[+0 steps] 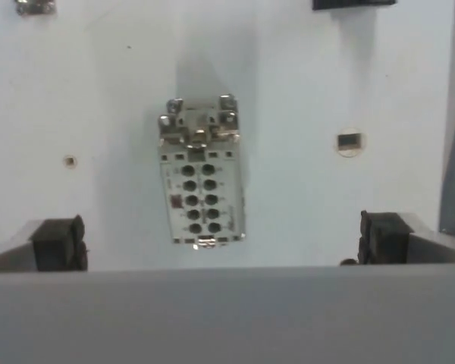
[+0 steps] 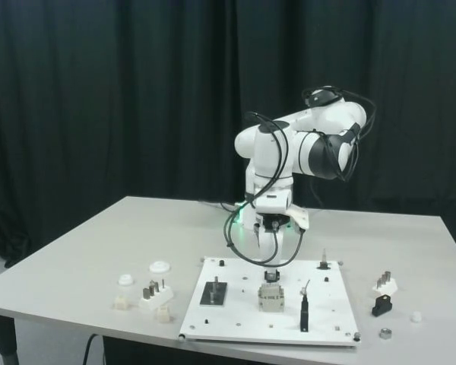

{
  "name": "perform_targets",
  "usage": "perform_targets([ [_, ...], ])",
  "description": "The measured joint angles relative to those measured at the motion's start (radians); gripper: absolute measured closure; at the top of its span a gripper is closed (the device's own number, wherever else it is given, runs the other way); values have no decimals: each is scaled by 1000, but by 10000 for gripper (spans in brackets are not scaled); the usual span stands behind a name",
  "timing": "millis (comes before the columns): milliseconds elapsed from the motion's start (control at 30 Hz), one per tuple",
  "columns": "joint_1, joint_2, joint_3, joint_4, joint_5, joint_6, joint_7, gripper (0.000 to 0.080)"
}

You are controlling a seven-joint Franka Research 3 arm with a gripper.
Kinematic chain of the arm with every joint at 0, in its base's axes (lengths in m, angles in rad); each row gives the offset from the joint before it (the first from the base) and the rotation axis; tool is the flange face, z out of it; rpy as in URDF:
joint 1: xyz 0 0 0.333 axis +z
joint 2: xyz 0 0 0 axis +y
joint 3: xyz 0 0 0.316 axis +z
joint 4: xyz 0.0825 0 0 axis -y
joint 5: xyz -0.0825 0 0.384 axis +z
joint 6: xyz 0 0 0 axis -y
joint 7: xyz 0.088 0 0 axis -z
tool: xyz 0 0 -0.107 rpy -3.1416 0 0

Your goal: Pick waterproof.

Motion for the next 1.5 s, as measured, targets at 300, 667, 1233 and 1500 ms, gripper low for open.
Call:
perform_targets([
  [300,29,0,14,-44,1,30,-4,3],
  [667,57,0,53,-82,5,127,-4,3],
  [1233,58,-1,99,-112,24,215,-4,3],
  [1500,50,-1,118,-114,33,236,-4,3],
])
